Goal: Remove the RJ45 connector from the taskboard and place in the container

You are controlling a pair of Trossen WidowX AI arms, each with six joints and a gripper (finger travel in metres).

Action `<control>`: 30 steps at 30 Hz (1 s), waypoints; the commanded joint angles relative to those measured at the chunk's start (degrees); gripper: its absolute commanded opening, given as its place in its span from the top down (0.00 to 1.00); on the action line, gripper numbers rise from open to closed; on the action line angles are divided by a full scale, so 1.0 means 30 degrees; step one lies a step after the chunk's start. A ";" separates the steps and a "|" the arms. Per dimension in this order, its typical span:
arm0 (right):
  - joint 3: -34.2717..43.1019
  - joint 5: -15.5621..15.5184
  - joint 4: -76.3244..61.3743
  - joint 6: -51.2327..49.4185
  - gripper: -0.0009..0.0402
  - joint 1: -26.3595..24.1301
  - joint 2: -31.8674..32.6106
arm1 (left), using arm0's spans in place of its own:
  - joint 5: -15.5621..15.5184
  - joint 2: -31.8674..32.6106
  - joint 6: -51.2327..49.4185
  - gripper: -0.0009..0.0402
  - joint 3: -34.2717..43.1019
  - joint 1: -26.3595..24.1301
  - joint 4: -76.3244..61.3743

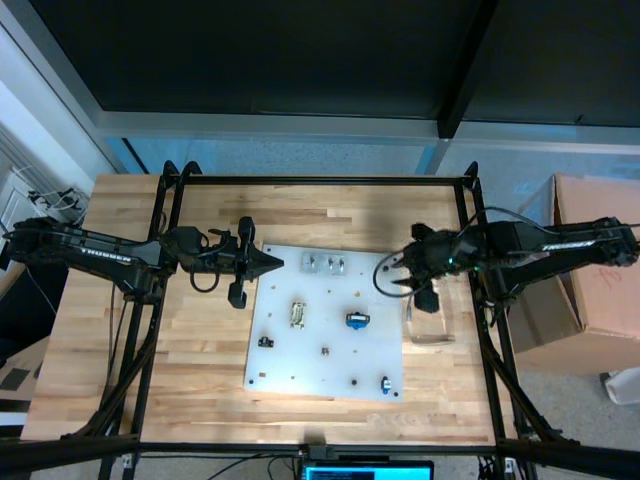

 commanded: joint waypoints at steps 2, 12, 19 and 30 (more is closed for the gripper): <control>-0.0007 -0.0350 0.3541 -0.1005 0.68 -0.0561 -0.0015 | 0.0000 0.0000 0.0000 0.98 0.0000 0.0000 0.0000; -0.1982 -0.1384 1.1482 -0.2273 0.89 -0.0801 0.0044 | 0.0000 0.0000 0.0000 0.98 0.0000 0.0007 0.0000; -0.4197 -0.2433 1.6728 -0.2106 0.97 -0.1705 0.0044 | 0.0000 0.0000 0.0000 0.98 0.0000 0.0007 0.0000; -0.7082 -0.2419 2.1107 -0.1027 0.98 -0.2266 0.0044 | 0.0000 0.0000 0.0000 0.98 0.0000 0.0000 0.0000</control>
